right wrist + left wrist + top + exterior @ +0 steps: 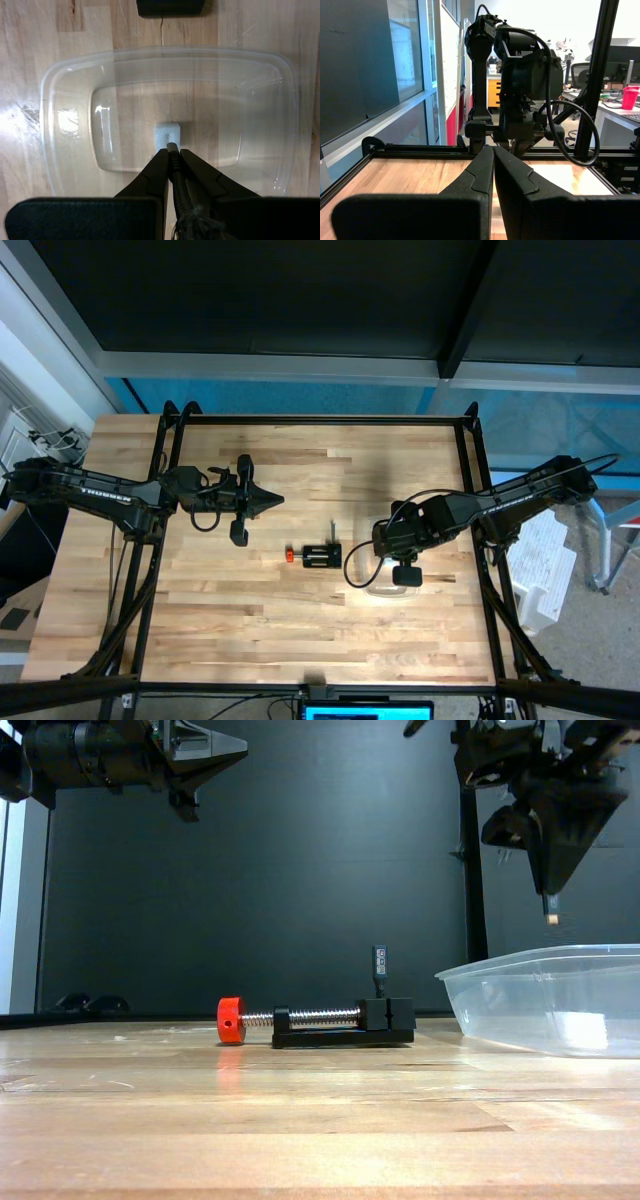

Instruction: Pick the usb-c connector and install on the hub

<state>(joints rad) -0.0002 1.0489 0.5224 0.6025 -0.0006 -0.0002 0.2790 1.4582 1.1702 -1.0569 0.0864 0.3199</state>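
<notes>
- Right wrist view only: usb-c connector [173, 160] pinched between the 2 fingers [155, 172] of the right gripper [173, 151], plug end poking just past the tips, black cable trailing back toward the wrist.
- Same view only: straight below those tips, a white foam block [167, 135] on the floor of a clear plastic tub [45, 90].
- Low view only, for height: right gripper pointing down, well above the tub's rim, pale plug end hanging just under the fingertips and touching nothing else.
- Low view again: hub [379, 963] standing upright in a black vise [340, 1020] with a red knob [230, 1020], lower than the held connector and well apart from it, off toward the left gripper's side.
- High view: vise on the table between the 2 grippers, tub under the right one.
- Left gripper [493, 150]: clenched on nothing, 2 fingers pressed together, held level high above the table, well apart from connector, hub and tub.
</notes>
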